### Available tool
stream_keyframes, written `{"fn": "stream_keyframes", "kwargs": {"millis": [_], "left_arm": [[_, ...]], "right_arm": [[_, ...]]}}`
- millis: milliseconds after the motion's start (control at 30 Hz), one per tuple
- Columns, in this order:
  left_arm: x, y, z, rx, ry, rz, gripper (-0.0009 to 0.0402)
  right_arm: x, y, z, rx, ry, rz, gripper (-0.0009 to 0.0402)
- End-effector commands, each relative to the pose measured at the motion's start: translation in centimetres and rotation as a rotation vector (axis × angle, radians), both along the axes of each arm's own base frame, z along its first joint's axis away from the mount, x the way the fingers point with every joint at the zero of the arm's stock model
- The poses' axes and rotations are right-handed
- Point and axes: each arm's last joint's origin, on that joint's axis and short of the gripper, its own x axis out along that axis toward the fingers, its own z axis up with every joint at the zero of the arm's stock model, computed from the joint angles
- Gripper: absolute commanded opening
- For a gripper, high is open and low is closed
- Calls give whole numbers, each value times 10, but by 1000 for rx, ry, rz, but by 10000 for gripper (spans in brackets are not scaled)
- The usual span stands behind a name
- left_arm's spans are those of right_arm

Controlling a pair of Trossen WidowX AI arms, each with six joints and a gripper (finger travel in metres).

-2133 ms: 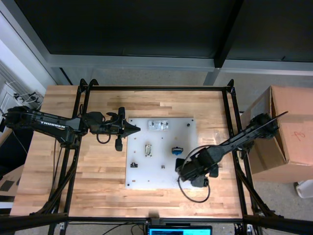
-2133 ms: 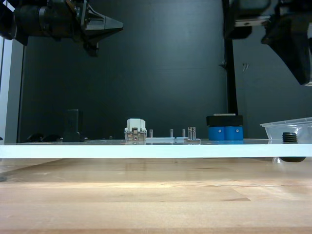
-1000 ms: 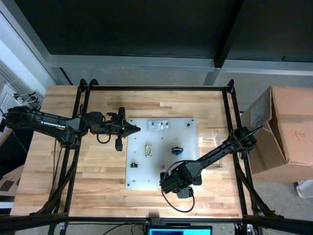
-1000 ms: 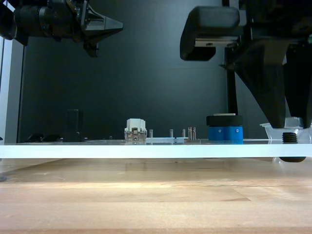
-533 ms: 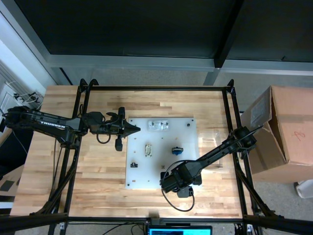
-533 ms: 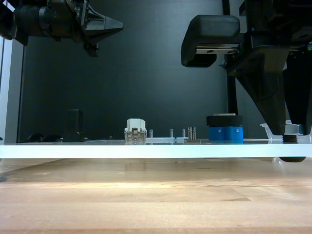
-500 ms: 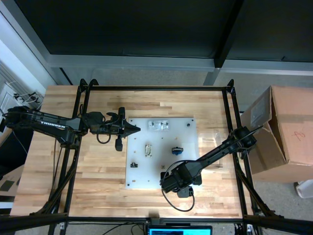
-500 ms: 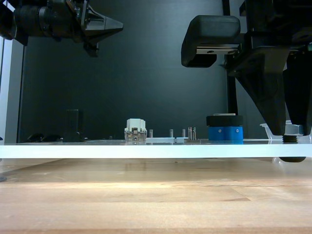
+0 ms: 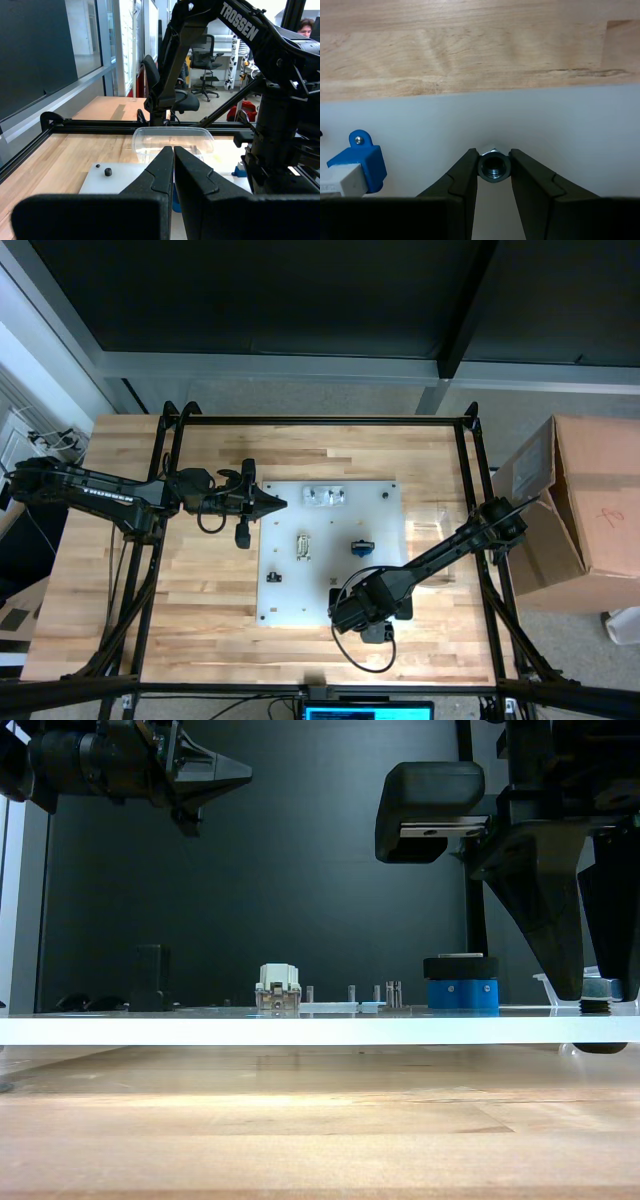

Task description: Pick the M12 nut and place it on its threads and fasten

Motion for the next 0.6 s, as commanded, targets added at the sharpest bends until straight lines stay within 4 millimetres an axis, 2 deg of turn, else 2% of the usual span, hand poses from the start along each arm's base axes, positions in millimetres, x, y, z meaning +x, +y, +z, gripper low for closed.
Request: {"fn": "stream_keyframes", "kwargs": {"millis": [33, 133, 600], "left_arm": [[0, 0, 0, 0, 0, 0, 0], [0, 0, 0, 0, 0, 0, 0], [0, 0, 0, 0, 0, 0, 0]], "right_arm": [[0, 0, -2, 0, 7, -53, 20], [0, 0, -2, 8, 11, -176, 20], [1, -1, -1, 64, 36, -977, 20]]}}
